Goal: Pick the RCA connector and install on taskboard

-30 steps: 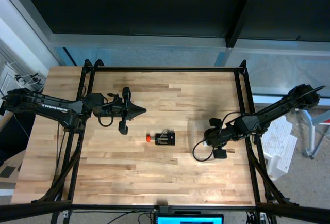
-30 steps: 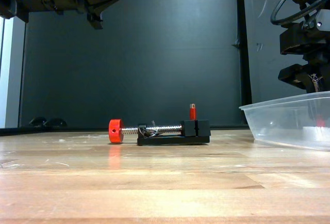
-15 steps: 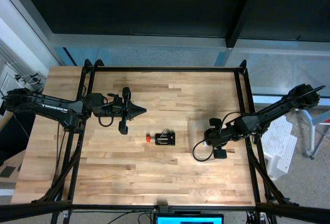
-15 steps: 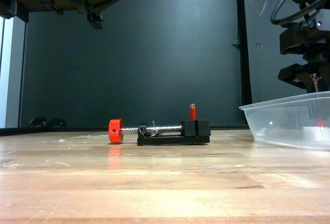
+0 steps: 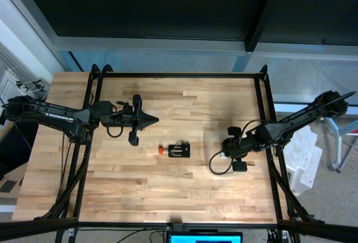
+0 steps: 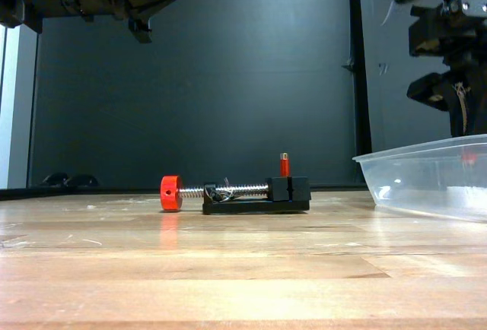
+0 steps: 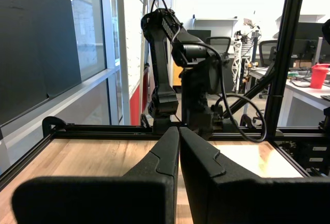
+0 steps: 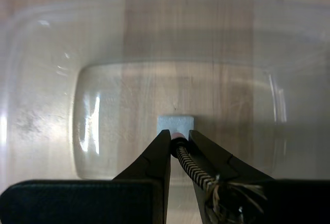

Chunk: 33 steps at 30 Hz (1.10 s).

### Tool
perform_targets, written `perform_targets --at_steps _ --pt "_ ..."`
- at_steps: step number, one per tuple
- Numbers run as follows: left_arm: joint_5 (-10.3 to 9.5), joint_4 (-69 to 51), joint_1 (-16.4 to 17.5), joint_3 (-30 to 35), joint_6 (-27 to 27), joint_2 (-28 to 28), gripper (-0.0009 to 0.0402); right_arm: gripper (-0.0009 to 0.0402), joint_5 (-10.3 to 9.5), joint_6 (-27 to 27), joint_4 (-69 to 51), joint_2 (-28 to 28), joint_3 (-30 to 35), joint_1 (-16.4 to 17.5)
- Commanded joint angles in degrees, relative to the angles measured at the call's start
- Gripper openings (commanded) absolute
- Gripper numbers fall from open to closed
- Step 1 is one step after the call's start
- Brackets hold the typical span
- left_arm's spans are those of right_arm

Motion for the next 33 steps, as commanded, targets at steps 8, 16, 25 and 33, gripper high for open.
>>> perform_targets --at_steps 8,16,25,33 --pt "0.02 0.0 0.0 0.0 0.0 0.0 0.0 0.0 0.04 0.0 -9.0 -0.4 7.6 -0.1" --pt "0.02 0.0 0.0 0.0 0.0 0.0 0.0 0.0 0.07 0.0 -11.8 -0.4 9.7 -0.1" --pt "0.02 0.0 0.0 0.0 0.0 0.0 0.0 0.0 0.24 0.0 -11.5 0.9 11.2 -1.1" --pt "0.02 0.0 0.0 0.0 0.0 0.0 0.0 0.0 0.24 -1.8 -10.3 7.9 17.0 -5.2"
